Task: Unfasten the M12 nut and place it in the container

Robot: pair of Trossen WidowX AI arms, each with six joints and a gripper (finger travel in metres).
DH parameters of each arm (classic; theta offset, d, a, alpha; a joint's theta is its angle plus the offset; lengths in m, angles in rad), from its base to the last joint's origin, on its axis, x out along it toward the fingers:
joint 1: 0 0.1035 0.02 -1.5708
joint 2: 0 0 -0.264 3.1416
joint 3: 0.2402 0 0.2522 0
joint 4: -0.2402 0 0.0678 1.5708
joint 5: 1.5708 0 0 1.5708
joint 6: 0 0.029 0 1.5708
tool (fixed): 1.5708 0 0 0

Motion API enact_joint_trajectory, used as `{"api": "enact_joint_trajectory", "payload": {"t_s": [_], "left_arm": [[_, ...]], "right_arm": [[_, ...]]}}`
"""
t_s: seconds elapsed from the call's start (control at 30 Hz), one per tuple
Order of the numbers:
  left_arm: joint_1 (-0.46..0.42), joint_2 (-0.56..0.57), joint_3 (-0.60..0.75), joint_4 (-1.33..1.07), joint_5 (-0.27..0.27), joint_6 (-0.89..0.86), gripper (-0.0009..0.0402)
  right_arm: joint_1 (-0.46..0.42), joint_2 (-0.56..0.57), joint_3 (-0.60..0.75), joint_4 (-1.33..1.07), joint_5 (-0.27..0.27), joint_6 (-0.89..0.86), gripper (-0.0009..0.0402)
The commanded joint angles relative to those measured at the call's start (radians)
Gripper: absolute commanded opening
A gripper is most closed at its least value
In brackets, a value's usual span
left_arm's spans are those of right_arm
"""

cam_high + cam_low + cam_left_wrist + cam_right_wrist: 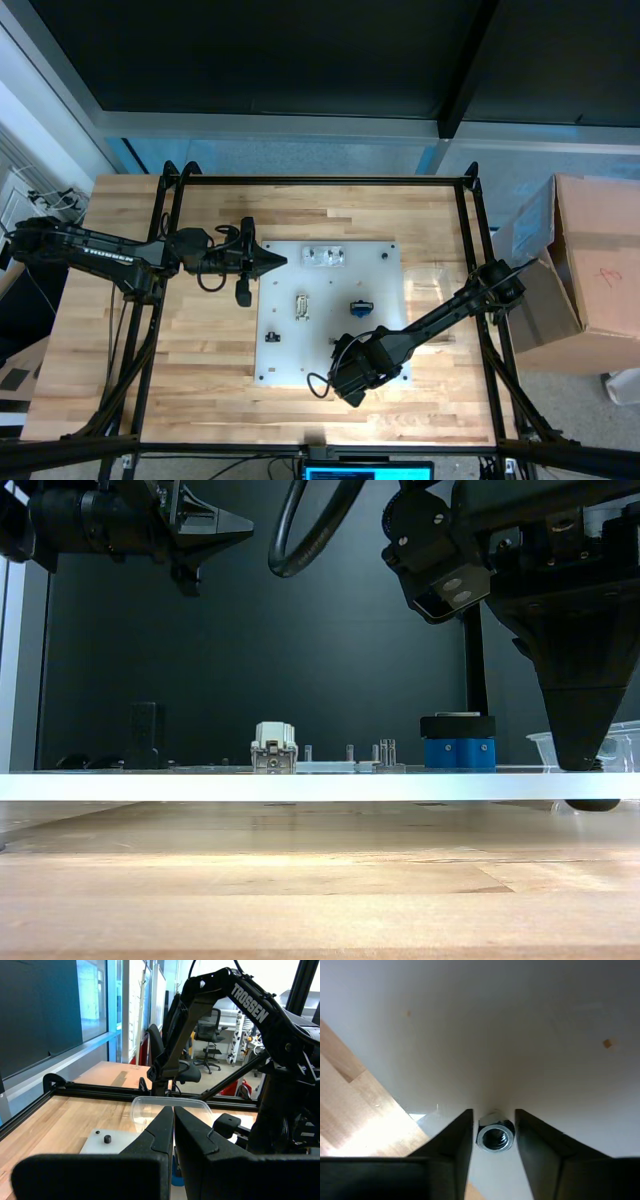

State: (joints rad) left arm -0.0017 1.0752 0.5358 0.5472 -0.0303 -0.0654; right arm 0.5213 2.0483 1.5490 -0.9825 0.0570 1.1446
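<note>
The silver hexagonal M12 nut [495,1135], its threaded bore showing dark, is pinched between the right gripper [494,1111]'s matte black tapered fingers, low over the smooth white board [288,368] near its near right edge. I cannot tell whether it is on its stud. The clear plastic tray [432,278] lies well apart beyond the board's right edge. The left gripper [278,261], fingers pressed together, hovers high over the board's far left edge, above the wooden table [200,350].

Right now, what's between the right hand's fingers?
The silver M12 nut, in the right wrist view; the right hand grips it at the board's near edge; threaded or free, unclear. The left hand hangs shut over the board's left edge.
</note>
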Motion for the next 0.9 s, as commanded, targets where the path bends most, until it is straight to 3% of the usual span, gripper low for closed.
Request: {"api": "enact_joint_trajectory", "payload": {"t_s": [0.03,0.17,0.3,0.67,0.77,0.9], "left_arm": [[0.0,0.0,0.0,0.0,0.0,0.0,0.0],[0.0,0.0,0.0,0.0,0.0,0.0,0.0],[0.0,0.0,0.0,0.0,0.0,0.0,0.0],[0.0,0.0,0.0,0.0,0.0,0.0,0.0],[0.0,0.0,0.0,0.0,0.0,0.0,0.0],[0.0,0.0,0.0,0.0,0.0,0.0,0.0]], "right_arm": [[0.0,-0.006,0.0,-0.002,-0.008,-0.03,0.0063],[0.0,-0.011,-0.001,-0.005,-0.012,-0.174,0.0026],[0.0,-0.013,-0.001,-0.009,-0.04,-0.455,-0.0001],[0.0,-0.031,-0.002,-0.022,-0.053,-1.236,0.0012],[0.0,-0.033,-0.002,-0.022,-0.053,-1.362,0.0012],[0.0,-0.045,-0.002,-0.023,-0.052,-1.369,0.0012]]}}
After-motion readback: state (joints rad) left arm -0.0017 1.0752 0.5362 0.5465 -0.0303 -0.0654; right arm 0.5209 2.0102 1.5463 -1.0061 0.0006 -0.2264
